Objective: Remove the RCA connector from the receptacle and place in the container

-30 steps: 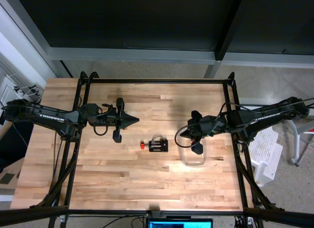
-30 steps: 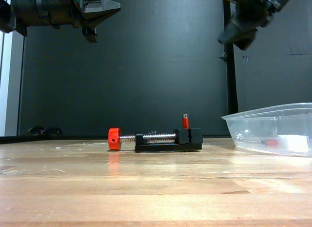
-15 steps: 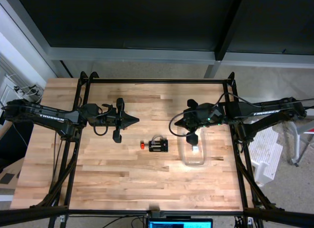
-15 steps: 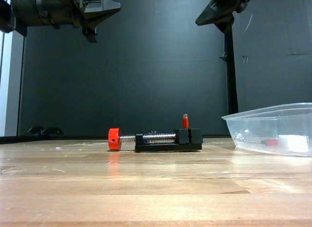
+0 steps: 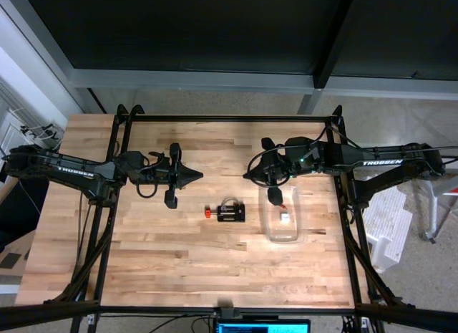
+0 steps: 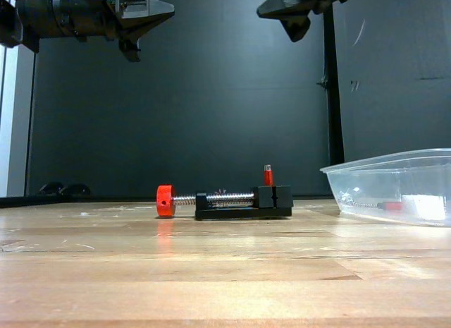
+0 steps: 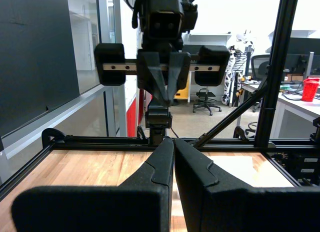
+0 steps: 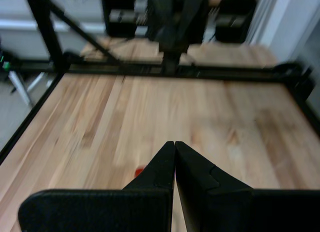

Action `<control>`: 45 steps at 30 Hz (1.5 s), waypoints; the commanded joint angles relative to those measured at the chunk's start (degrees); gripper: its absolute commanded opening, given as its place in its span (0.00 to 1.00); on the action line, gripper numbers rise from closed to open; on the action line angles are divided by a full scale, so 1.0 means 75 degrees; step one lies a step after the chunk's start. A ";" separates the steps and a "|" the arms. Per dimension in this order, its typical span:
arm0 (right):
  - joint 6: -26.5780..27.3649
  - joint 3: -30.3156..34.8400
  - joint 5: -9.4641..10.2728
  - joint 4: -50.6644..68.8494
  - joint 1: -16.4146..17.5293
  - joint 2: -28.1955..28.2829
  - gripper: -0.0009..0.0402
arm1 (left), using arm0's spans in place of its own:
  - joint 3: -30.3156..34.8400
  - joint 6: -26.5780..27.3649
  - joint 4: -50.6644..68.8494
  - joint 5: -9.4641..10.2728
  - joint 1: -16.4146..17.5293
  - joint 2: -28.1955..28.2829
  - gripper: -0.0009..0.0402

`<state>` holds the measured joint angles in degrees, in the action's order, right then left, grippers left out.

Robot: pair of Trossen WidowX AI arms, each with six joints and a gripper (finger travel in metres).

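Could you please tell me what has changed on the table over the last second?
The right gripper, shut, rose from over the clear rectangular plastic tub and swung toward the table's middle, levelling out high above the wood. The left gripper, shut and raised on its own side, the small black block-shaped fixture with a red knob and the tub itself stayed where they were.

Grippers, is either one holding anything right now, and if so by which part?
Nothing is held. The left gripper and right gripper both hang above the table with jaws shut and empty, apart from the receptacle and container.
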<state>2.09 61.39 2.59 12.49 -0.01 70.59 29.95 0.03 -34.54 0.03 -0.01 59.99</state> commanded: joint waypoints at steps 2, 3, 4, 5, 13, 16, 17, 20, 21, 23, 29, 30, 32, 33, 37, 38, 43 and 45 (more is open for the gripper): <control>0.0032 -0.0204 -0.0216 -0.0749 0.0009 -0.0009 0.02 | 0.0000 -0.0003 0.0000 0.0000 0.0000 0.0003 0.02; 0.0041 -0.0251 -0.0213 -0.0921 0.0012 -0.0009 0.02 | 0.0000 -0.0003 0.0000 0.0000 0.0003 0.0003 0.02; 0.0035 -0.0323 -0.0204 -0.1160 0.0015 -0.0012 0.02 | 0.0000 -0.0003 0.0000 0.0000 0.0003 0.0003 0.02; 0.0015 -0.0408 -0.0201 -0.1434 0.0015 -0.0015 0.02 | 0.0000 -0.0003 0.0000 0.0000 0.0000 0.0003 0.02; -0.0006 -0.1180 -0.0137 -0.3086 0.0029 -0.0184 0.02 | 0.0000 -0.0003 0.0000 0.0000 0.0000 0.0003 0.02; -0.0052 -0.1600 -0.0140 -0.3730 0.0041 -0.0341 0.02 | 0.0000 -0.0003 0.0000 0.0000 0.0003 0.0003 0.02; -0.0076 -0.1725 -0.0146 -0.3873 0.0041 -0.0391 0.02 | 0.0000 -0.0003 0.0000 0.0000 0.0000 0.0003 0.02; -0.0157 -0.2011 -0.0207 -0.4179 0.0038 -0.0493 0.02 | 0.0000 -0.0003 -0.0003 0.0000 0.0000 0.0003 0.02; -0.0157 -0.2060 -0.0227 -0.4208 0.0035 -0.0513 0.02 | 0.0000 -0.0003 0.0000 0.0000 0.0000 0.0003 0.02; -0.0140 -0.2162 -0.0487 -0.4293 0.0041 -0.0516 0.02 | 0.0000 -0.0003 0.0000 0.0000 0.0003 0.0003 0.02; -0.0221 -0.2693 -0.0472 -0.5138 0.0052 -0.0545 0.02 | 0.0000 -0.0003 0.0000 0.0000 0.0000 0.0003 0.02; -0.0233 -0.2766 -0.0466 -0.5231 0.0055 -0.0545 0.02 | 0.0000 -0.0003 0.0000 0.0000 0.0000 0.0003 0.02; -0.0251 -0.2873 -0.0370 -0.5336 0.0058 -0.0586 0.02 | 0.0000 -0.0003 0.0000 0.0000 0.0003 0.0003 0.02; -0.0265 -0.2906 -0.0379 -0.5339 0.0058 -0.0600 0.02 | 0.0000 -0.0003 0.0000 0.0000 0.0000 0.0003 0.02; -0.0291 -0.2975 -0.0402 -0.5356 0.0058 -0.0717 0.02 | 0.0000 -0.0003 0.0000 0.0000 0.0000 0.0003 0.02; -0.0291 -0.2984 -0.0402 -0.5356 0.0058 -0.0755 0.02 | 0.0000 -0.0003 0.0000 0.0000 0.0000 0.0003 0.02; -0.0230 -0.3019 -0.0405 -0.5330 0.0055 -0.0901 0.02 | 0.0000 -0.0003 0.0000 0.0000 0.0000 0.0003 0.02; -0.0221 -0.3031 -0.0408 -0.5333 0.0052 -0.0901 0.02 | 0.0000 -0.0003 0.0000 0.0000 0.0000 0.0003 0.02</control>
<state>0.23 38.72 -0.40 -27.57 0.40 63.79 29.93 0.03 -34.52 0.03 -0.01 60.01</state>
